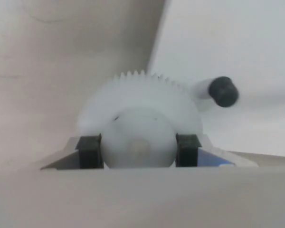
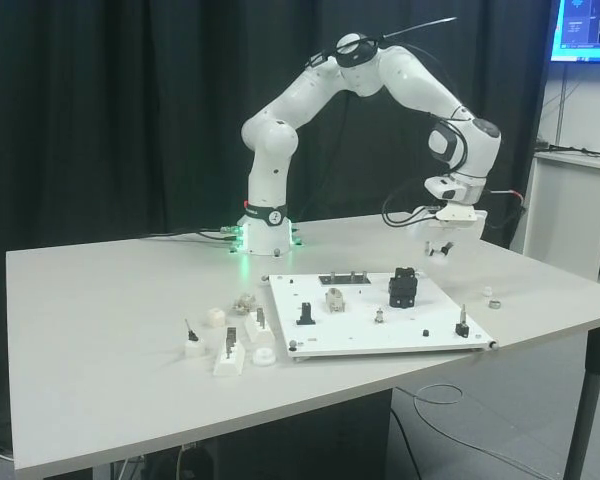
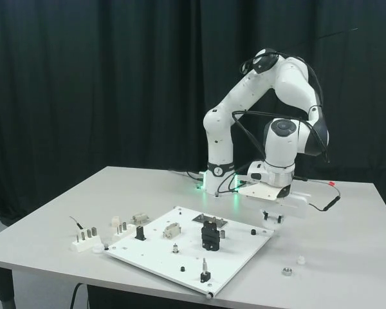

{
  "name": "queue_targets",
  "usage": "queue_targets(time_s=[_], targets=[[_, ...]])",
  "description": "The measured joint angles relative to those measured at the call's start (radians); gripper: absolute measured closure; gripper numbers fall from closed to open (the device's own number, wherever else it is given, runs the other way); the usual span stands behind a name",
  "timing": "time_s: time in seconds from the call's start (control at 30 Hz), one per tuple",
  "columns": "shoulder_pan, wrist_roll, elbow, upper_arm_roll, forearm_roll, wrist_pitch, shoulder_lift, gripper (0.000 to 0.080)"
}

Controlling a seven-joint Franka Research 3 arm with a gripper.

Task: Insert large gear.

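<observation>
The large white gear [image 1: 142,107] fills the middle of the wrist view, toothed rim showing along one edge. My gripper [image 1: 139,151] is shut on its round hub, one black fingertip [image 1: 90,151] on each side. In the room views the gripper [image 2: 442,250] [image 3: 272,217] hangs a little above the grey table, just off the far right corner of the white assembly board [image 2: 380,335] [image 3: 180,257]. The gear is too small to make out there. A white stub with a black tip [image 1: 223,91] shows past the gear.
The board carries a black block [image 2: 403,288] [image 3: 210,235], small posts and brackets. A white holder with parts [image 2: 230,352] [image 3: 85,241] sits left of the board. Small loose nuts [image 2: 493,300] [image 3: 287,271] lie on the table right of it.
</observation>
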Motion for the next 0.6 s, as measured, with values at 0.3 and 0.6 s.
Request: queue_targets(time_s=[0.3,0.6], targets=[[0.047,-0.045,-0.055,-0.054,0.000,-0.001,0.008,0.0471],[0.080,-0.091,-0.100,-0.104,0.002,-0.001,0.024,0.0471]])
